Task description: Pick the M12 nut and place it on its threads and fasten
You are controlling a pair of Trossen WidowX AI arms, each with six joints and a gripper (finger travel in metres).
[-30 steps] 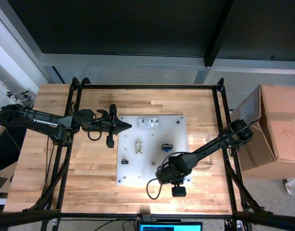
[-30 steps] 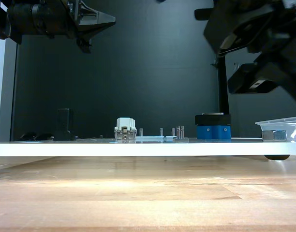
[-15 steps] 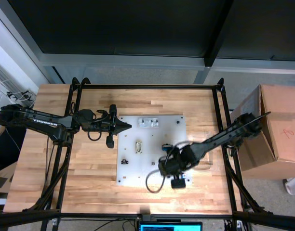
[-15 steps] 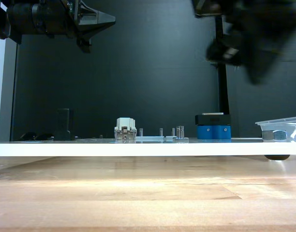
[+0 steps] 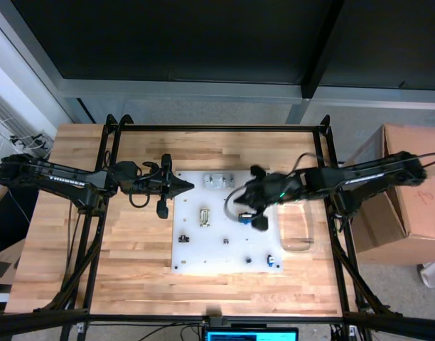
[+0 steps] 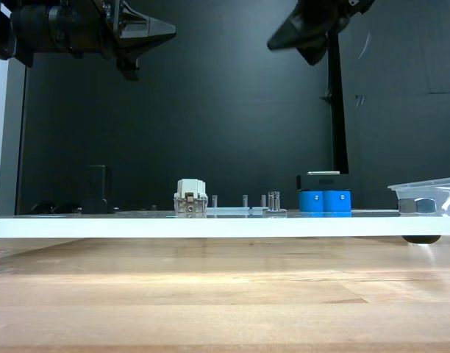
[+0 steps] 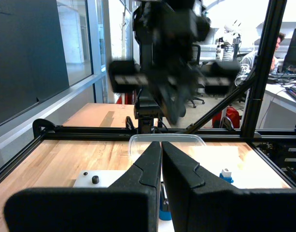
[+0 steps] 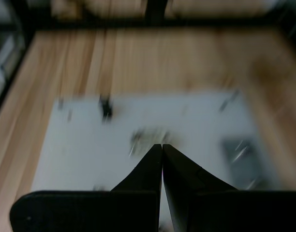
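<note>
Swinging up and away from the board's near right edge, the right arm (image 5: 345,174) now hangs high over the far middle of the board, while the left arm (image 5: 61,181) has not shifted. As I read it, the placing is done. The right gripper (image 8: 162,147) is pinched together with nothing between its fingers and is well clear of the nut (image 6: 416,206). The left gripper (image 7: 161,145) is just as tightly closed and empty, hovering off the board's far left edge. From table height the nut sits level and low at the board's near right edge, in front of the clear tray (image 5: 296,248). No ribs show beneath it, and from above the tray looks to hold nothing, so I judge the nut is on its stud and run well down. Whether it is snug I cannot tell, so a last tightening or a check may remain. Around the rig I see a dark back wall, a black frame (image 5: 217,128) and a cardboard box (image 5: 409,192) at the right. Below them are the wooden table (image 5: 132,270), the white board (image 5: 203,256), a blue block (image 6: 325,200) and a small white connector (image 6: 190,197).
</note>
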